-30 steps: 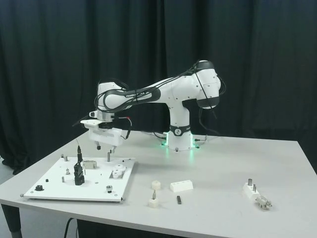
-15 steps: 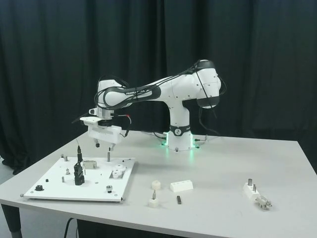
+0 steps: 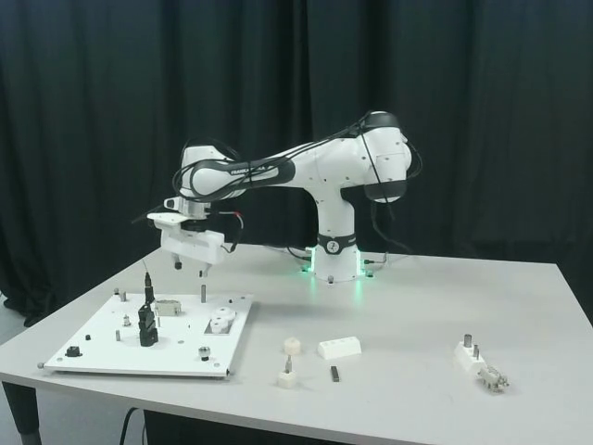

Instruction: Insert round peg 3.

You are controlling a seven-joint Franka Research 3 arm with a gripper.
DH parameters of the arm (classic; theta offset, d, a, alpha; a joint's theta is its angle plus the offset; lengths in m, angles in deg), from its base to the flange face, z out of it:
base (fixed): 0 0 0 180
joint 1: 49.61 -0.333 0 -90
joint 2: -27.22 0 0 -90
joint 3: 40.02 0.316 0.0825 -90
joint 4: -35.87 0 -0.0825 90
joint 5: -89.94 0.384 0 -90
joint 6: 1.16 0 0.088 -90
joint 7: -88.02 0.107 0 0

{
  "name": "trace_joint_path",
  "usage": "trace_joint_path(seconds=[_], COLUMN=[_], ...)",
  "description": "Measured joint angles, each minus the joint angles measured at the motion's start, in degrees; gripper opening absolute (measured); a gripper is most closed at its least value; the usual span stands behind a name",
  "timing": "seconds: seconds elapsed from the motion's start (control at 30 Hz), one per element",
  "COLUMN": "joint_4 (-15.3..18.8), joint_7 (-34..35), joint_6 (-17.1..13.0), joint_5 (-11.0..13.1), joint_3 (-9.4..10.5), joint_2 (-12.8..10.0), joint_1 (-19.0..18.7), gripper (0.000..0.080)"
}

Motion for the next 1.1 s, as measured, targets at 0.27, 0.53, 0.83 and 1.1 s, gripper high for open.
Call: trace_joint_path(seconds=[0.27, 0.53, 0.83, 1.1], joint_4=[0.0, 0.0, 0.0, 0.0], joint_7=[-2.2, -3.6, -3.6, -3.6], joint_6=[0.0, 0.1, 0.5, 0.6], joint_5=[0.0, 0.0, 0.2, 0.7], joint_3=[0.18, 0.43, 0.75, 1.53], joint_2=[0.0, 0.0, 0.2, 0.2], joint_1=[1.9, 3.0, 3.3, 3.7], gripper=[0.08, 0.08, 0.08, 0.08])
